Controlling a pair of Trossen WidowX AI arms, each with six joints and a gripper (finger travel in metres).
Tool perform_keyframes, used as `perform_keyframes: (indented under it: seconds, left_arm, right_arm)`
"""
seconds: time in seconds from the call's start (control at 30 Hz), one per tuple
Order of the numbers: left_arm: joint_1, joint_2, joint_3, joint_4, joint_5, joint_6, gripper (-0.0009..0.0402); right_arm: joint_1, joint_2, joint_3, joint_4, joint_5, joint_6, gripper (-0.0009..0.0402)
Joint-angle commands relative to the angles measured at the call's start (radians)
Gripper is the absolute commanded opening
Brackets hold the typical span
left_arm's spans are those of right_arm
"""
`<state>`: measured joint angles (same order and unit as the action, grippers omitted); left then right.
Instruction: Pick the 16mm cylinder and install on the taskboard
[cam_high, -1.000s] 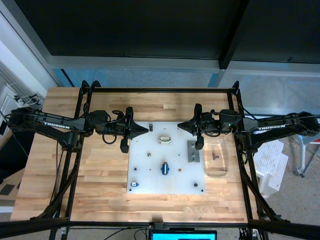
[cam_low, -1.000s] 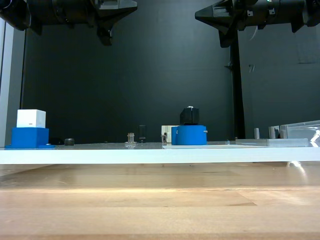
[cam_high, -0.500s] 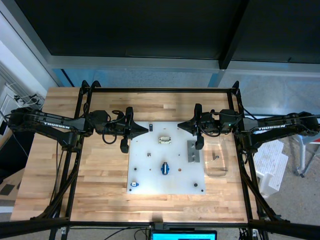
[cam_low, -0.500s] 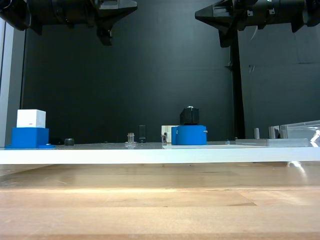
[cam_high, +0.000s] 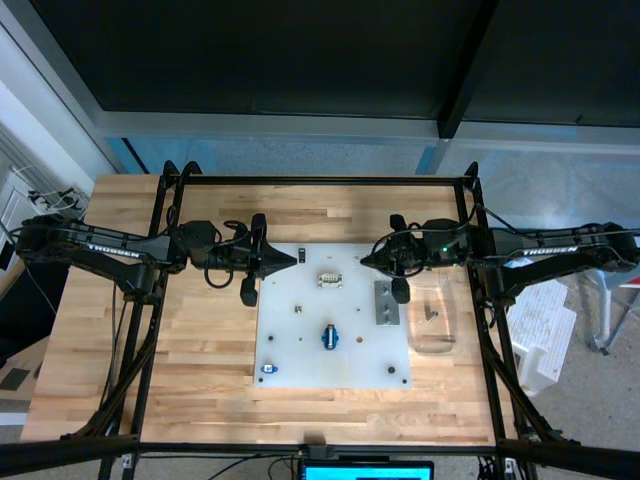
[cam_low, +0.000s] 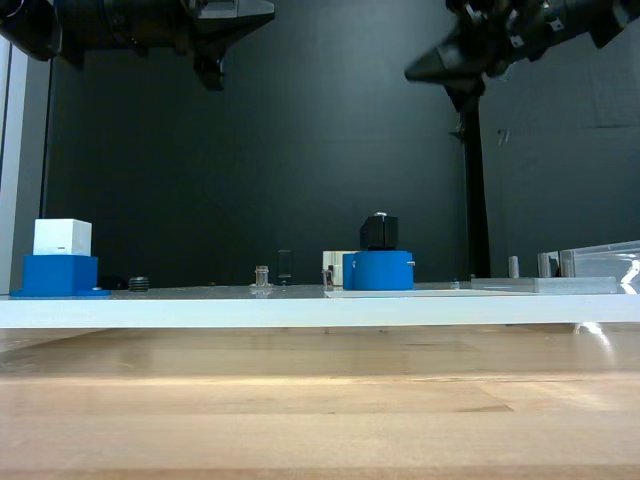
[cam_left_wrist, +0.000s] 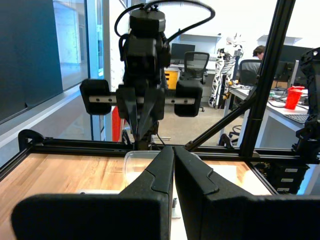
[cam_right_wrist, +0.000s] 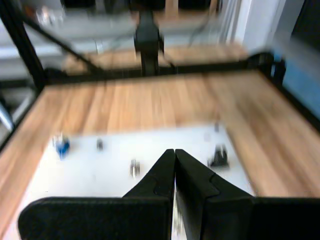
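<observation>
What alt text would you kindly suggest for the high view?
A white taskboard lies on a table; the left gripper, shut, hovers at its far left corner, the right gripper, shut, over its far right side. The 16mm cylinder sits in a clear tray alongside.

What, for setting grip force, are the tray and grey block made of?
Tray: clear plastic, probably; the table shows through it. Block: metal, apparently, with a dull grey finish. Left gripper and right gripper hang shut, high over the board's far side.
</observation>
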<state>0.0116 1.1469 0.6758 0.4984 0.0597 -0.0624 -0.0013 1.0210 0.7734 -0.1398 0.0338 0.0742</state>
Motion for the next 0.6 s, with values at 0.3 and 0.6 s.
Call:
perform_keyframes:
  seconds: [0.3,0.6]
  left_arm:
    - [0.000,0.000,0.000,0.000,0.000,0.000,0.0000]
    - [0.000,0.000,0.000,0.000,0.000,0.000,0.0000]
  right_arm:
    - [0.064,0.000,0.066,-0.484,-0.001,0.079,0.0000]
    - [0.154,0.000,0.067,-0.703,-0.001,0.154,0.0000]
